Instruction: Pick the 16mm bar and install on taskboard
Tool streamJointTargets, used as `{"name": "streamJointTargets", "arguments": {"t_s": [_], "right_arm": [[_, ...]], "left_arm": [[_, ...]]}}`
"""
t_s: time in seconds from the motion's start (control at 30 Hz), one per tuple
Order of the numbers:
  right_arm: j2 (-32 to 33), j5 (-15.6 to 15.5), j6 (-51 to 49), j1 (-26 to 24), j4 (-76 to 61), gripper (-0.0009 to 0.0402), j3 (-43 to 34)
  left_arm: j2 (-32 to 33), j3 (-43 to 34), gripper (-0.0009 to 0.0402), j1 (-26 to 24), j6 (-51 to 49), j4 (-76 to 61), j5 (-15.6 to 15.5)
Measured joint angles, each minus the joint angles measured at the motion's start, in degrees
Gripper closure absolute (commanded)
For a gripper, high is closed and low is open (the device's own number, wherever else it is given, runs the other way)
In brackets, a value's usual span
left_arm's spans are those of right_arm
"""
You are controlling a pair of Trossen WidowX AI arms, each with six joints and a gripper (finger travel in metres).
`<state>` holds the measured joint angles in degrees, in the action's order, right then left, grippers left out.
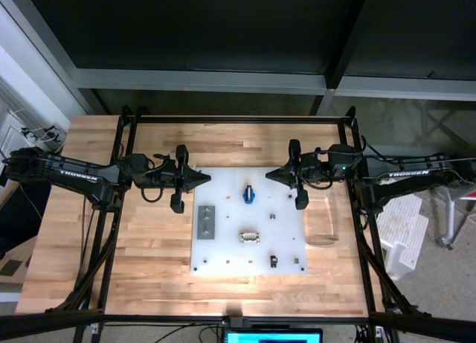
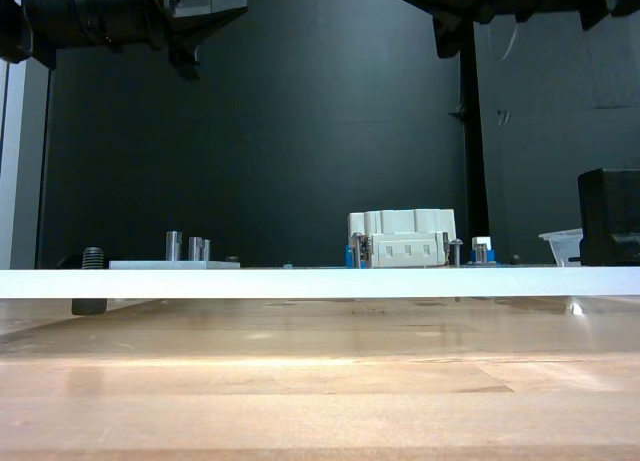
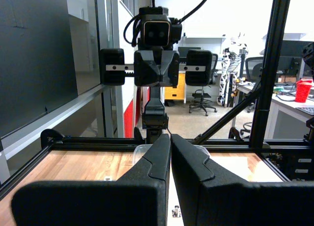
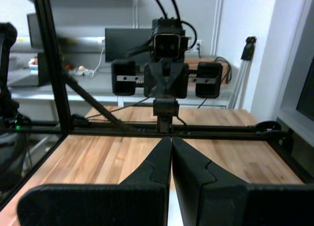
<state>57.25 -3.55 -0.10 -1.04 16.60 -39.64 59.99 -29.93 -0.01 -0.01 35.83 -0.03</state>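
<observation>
Wood-plank table [image 2: 320, 381] is seen up front, with the white plastic task board [image 1: 223, 261] laid on it. The 16mm bar can't be picked out, so its direction can't be told. Left gripper [image 1: 207, 178] and right gripper [image 1: 268, 173] are both held pinched together, empty, above the board's far edge.

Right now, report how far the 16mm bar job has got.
Nothing looks done. Nothing is in hand: the left gripper and right gripper hover shut and empty above the far corners of the taskboard. I cannot tell where the 16mm bar is. Picking and installing it remain.
</observation>
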Motion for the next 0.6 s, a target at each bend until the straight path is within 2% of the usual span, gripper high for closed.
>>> {"name": "streamJointTargets", "arguments": {"t_s": [0.2, 0.6], "right_arm": [[0.0, 0.5, 1.3, -0.2, 5.0, 0.0393, 2.7], [0.1, 1.0, 2.9, -0.2, 5.7, 0.0393, 4.3]], "left_arm": [[0.0, 0.0, 0.0393, 0.0, 0.0, 0.0, 0.0], [0.0, 0.0, 0.0393, 0.0, 0.0, 0.0, 0.0]]}}
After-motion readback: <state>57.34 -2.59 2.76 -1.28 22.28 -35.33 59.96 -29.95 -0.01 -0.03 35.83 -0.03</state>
